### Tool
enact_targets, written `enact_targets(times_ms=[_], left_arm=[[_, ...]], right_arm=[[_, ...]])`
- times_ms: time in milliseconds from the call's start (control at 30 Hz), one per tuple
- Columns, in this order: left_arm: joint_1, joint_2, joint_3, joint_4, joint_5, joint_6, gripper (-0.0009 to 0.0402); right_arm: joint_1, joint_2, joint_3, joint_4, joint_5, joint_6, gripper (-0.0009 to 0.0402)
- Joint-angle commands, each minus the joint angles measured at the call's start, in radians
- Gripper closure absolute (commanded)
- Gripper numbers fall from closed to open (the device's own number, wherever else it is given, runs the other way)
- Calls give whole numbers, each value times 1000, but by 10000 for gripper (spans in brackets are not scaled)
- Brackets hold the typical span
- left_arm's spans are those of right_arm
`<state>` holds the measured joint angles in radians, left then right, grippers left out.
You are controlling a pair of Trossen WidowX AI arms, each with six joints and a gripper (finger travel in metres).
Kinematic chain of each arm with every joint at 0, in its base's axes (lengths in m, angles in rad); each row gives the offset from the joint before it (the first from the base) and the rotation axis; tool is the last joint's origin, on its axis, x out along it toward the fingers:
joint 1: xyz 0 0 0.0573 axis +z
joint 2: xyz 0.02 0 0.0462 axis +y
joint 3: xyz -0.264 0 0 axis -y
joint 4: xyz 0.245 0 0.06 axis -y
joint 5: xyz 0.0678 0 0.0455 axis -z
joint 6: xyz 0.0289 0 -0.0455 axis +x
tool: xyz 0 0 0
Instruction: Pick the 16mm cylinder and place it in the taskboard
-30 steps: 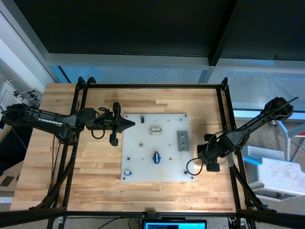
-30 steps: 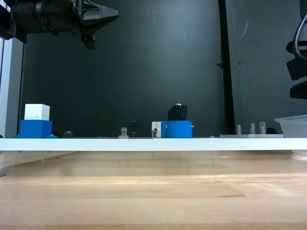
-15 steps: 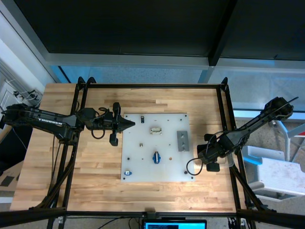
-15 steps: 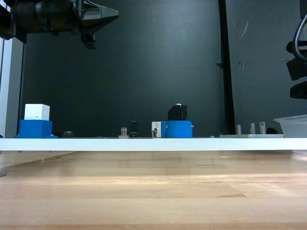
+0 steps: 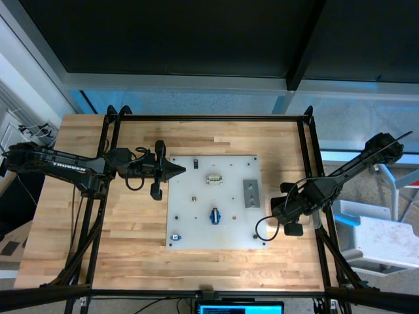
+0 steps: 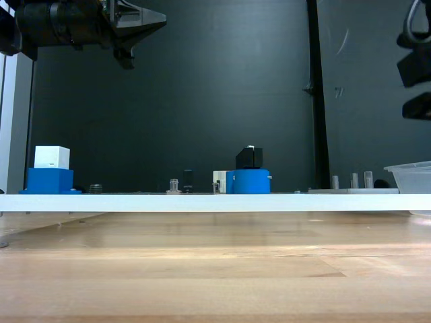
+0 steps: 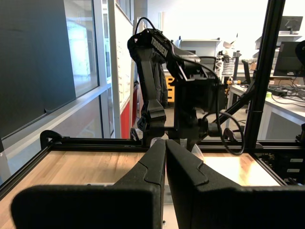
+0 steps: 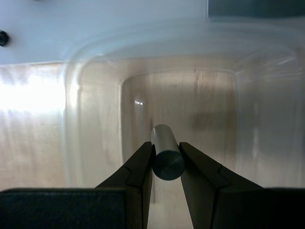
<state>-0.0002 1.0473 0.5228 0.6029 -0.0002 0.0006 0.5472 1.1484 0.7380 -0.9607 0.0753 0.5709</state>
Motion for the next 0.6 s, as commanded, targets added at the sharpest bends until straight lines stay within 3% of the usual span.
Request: enact_targets(times_ms=[33, 600], left_arm=[[0, 0, 0, 0, 0, 0, 393], [0, 0, 0, 0, 0, 0, 393]], right_arm=[[0, -10, 43, -43, 2, -2, 381], [-11, -10, 188, -151, 11, -10, 381]])
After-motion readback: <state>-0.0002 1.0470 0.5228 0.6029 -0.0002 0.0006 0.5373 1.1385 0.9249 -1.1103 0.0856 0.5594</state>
